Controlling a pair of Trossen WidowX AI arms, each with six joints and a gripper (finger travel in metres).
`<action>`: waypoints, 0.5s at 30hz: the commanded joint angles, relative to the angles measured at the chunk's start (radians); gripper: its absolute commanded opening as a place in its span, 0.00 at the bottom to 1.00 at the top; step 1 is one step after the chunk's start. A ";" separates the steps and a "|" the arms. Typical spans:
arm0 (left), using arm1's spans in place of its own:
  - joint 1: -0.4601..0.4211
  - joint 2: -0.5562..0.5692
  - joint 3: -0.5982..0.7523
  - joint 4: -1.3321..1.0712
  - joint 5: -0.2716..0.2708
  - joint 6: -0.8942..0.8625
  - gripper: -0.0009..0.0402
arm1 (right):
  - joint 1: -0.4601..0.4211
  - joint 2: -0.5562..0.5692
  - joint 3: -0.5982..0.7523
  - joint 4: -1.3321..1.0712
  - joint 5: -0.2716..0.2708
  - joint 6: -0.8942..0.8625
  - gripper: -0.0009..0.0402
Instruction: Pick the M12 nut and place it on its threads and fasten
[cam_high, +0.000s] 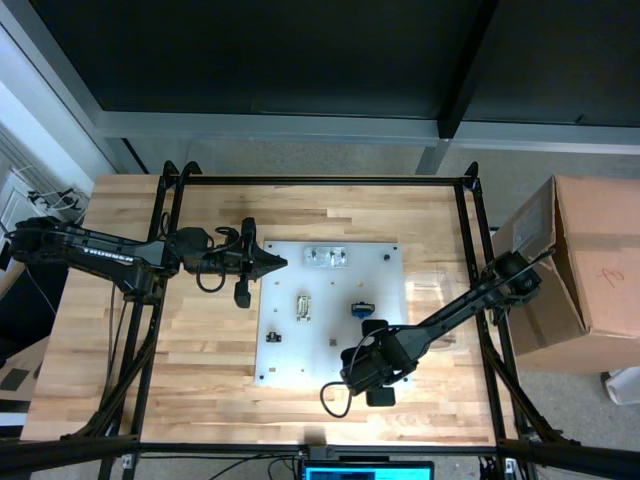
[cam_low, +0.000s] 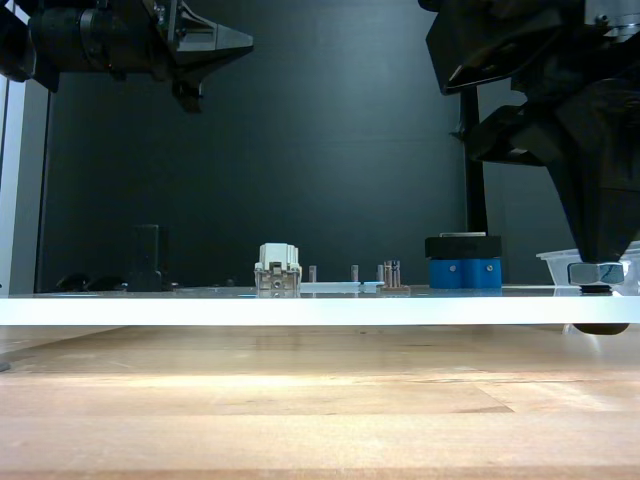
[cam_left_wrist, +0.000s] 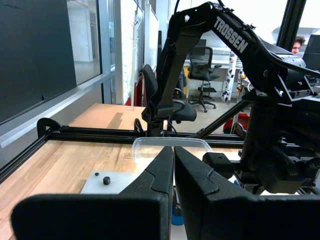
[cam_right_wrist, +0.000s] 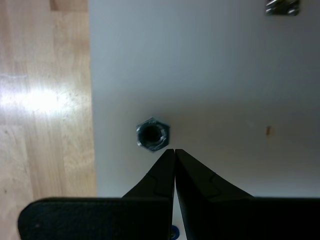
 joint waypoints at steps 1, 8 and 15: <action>0.000 0.000 0.000 0.000 0.000 0.000 0.02 | 0.002 0.003 0.000 0.008 -0.004 0.000 0.02; 0.000 0.000 0.000 0.000 0.000 0.000 0.02 | 0.003 0.003 -0.001 0.039 -0.208 -0.033 0.02; 0.000 0.000 0.000 0.000 0.000 0.000 0.02 | 0.002 -0.001 0.000 -0.004 -0.204 -0.054 0.02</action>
